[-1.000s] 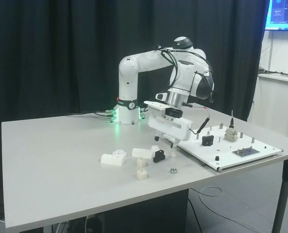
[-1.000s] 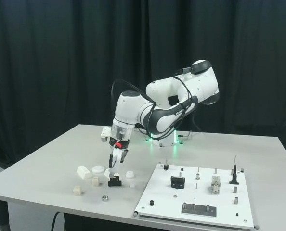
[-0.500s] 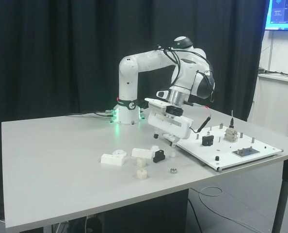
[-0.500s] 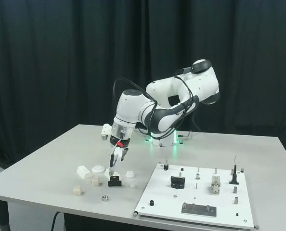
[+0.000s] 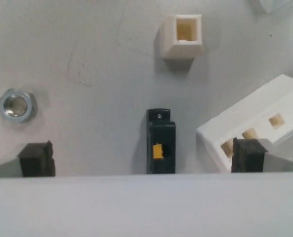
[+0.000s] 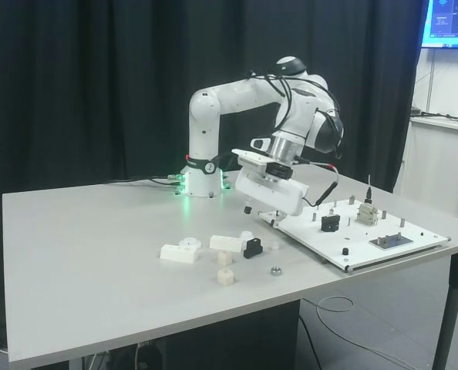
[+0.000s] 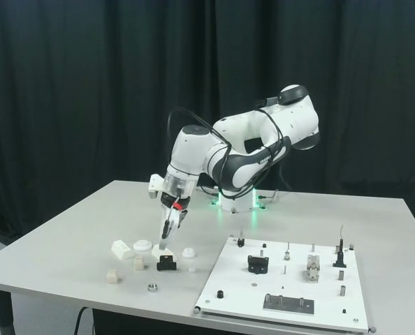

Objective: Remove waterproof.

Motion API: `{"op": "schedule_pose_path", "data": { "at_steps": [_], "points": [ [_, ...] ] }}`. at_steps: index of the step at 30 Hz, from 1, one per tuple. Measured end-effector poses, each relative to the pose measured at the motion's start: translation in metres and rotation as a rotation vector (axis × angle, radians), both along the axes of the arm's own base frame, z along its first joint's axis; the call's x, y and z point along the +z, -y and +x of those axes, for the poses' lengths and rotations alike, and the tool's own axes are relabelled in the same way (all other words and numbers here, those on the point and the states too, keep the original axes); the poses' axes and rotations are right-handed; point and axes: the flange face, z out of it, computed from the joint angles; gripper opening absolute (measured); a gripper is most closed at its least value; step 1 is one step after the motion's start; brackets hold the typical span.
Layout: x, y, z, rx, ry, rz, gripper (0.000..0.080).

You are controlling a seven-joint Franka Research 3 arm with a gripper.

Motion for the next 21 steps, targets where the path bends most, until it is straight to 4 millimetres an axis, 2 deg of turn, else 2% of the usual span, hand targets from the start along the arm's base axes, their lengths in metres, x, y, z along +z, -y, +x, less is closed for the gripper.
{"op": "schedule_pose_path", "data": {
  "at_steps": [8, 16, 21],
  "points": [
    [0.009, -0.001, -0.001, 0.038, -0.025, -0.008, 0.08],
    [0.012, -0.002, -0.003, 0.201, -0.088, 0.01, 0.08],
    [0.012, -0.011, -0.004, 0.315, -0.13, 0.046, 0.08]
  ]
}}
